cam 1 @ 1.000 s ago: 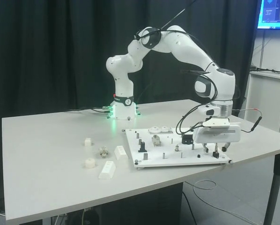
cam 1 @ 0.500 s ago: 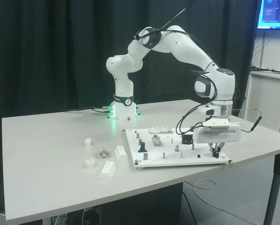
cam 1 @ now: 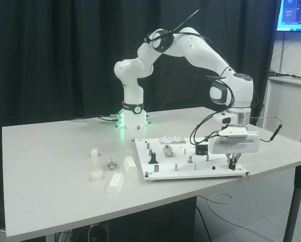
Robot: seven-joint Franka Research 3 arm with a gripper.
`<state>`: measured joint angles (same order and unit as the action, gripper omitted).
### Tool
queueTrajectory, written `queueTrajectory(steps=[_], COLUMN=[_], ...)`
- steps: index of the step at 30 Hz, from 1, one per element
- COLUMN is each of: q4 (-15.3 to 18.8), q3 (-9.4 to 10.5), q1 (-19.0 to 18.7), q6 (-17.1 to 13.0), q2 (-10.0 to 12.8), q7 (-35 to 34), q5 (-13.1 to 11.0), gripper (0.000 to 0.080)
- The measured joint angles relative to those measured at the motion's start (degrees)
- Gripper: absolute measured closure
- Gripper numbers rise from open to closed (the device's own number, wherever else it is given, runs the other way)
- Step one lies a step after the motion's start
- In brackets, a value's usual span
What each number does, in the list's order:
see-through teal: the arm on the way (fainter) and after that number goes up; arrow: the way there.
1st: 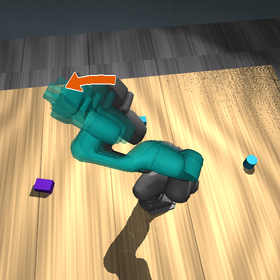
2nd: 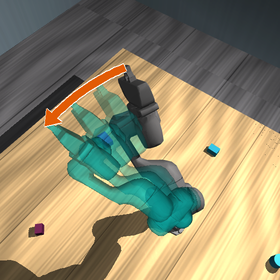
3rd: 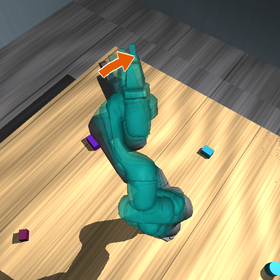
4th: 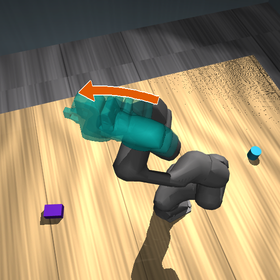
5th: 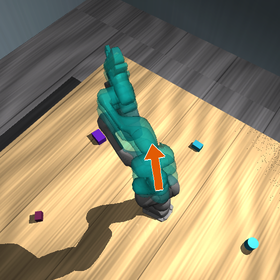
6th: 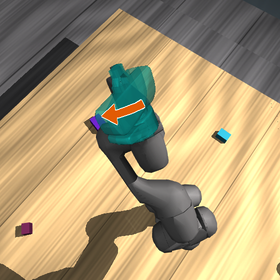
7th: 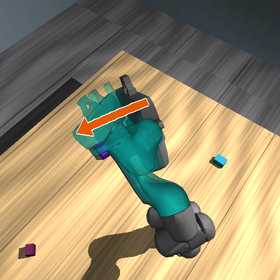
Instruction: Remove Ethernet.
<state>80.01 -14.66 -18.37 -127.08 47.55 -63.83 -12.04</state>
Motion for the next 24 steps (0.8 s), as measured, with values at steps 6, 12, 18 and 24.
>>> queueTrajectory(steps=[6,12,18,24], q4=[0.0,-0.5,-2.4,-4.9], q3=[0.0,-0.05,-0.26,-0.57], q1=[0.0,0.0,0.1,0.1], q6=[0.0,0.8,3.7,7.5], q2=[0.0,0.0,-0.2,-0.5], q7=[0.0,0.0,0.0,0.0], q5=[0.0,0.0,0.0,0.0], gripper=[0.0721,0.0721,0.0722,0.0722])
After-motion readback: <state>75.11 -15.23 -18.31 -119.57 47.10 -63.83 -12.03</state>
